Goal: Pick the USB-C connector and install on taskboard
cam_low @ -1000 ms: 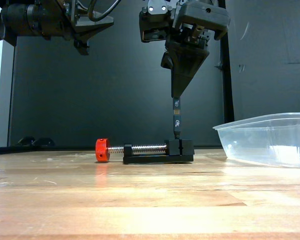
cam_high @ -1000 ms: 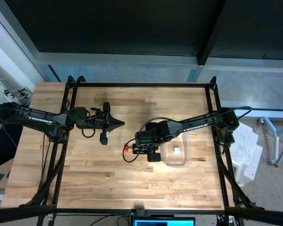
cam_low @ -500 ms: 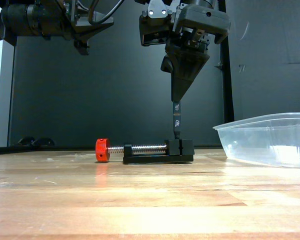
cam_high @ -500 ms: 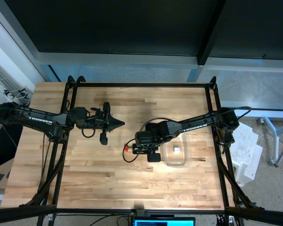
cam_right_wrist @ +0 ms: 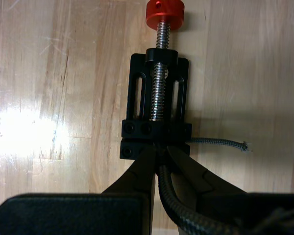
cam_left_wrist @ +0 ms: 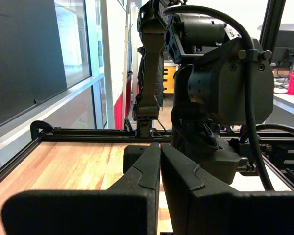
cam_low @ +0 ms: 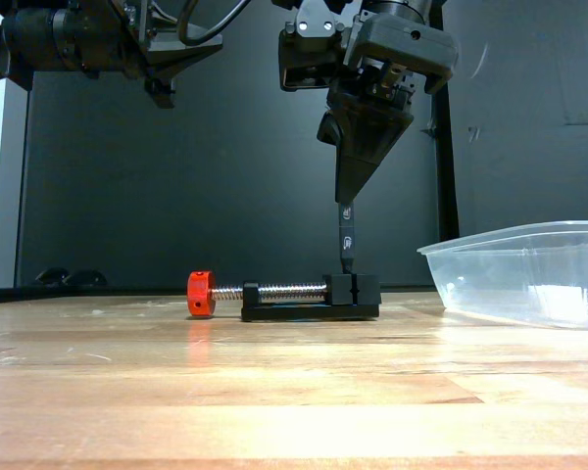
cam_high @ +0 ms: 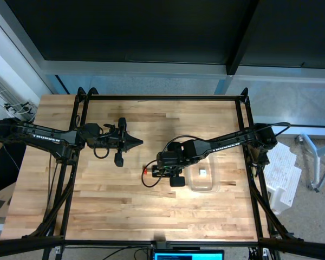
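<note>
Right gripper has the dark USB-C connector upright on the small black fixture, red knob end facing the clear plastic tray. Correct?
No. The low view shows the red-orange knob at the end of the small black fixture away from the clear plastic tray. Rest holds: the right gripper grips the thin dark USB-C connector upright on it. The left gripper is shut, parked at the left.

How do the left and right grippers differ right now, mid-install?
Pose: the left gripper lies level, high over the table, off to the side of the taskboard; the right gripper points straight down above it.
Load: the left gripper is shut on nothing; the right gripper is shut on the USB-C connector, which stands upright in the taskboard.
Shared: both have black, tapered fingers.
</note>
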